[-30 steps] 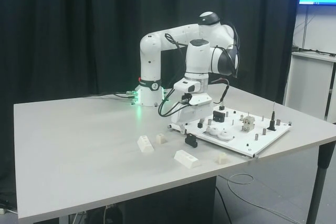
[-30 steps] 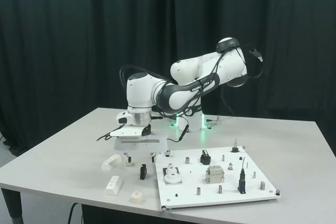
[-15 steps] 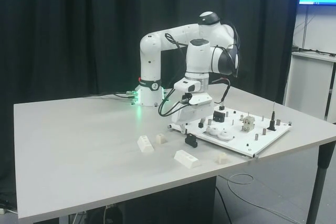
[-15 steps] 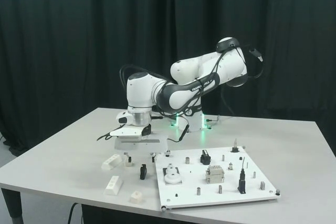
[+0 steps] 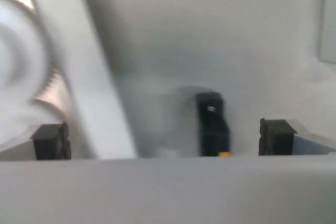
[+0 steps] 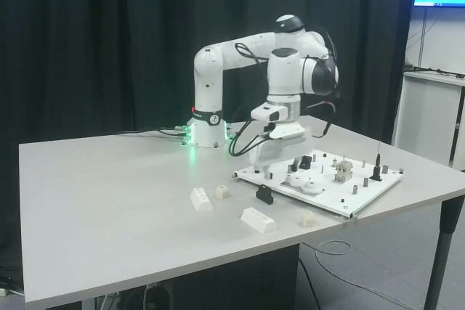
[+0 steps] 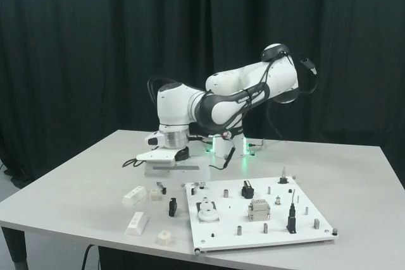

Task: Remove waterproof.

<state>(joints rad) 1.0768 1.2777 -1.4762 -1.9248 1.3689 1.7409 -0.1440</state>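
we see the end effector point(image 5: 160, 139) spread wide and empty, lifted above the tabletop point(image 6: 109, 186); what seems the waterproof plug point(image 5: 212, 131) stands upright just below, between its fingers.

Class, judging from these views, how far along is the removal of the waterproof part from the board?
Done, it seems: a black part, probably the waterproof one, lies on the grey table beside the white board, not on it. In hand: nothing; the gripper is open, one finger on either side of the part, neither touching it. Left: perhaps only pulling the arm away, if this is the right part.
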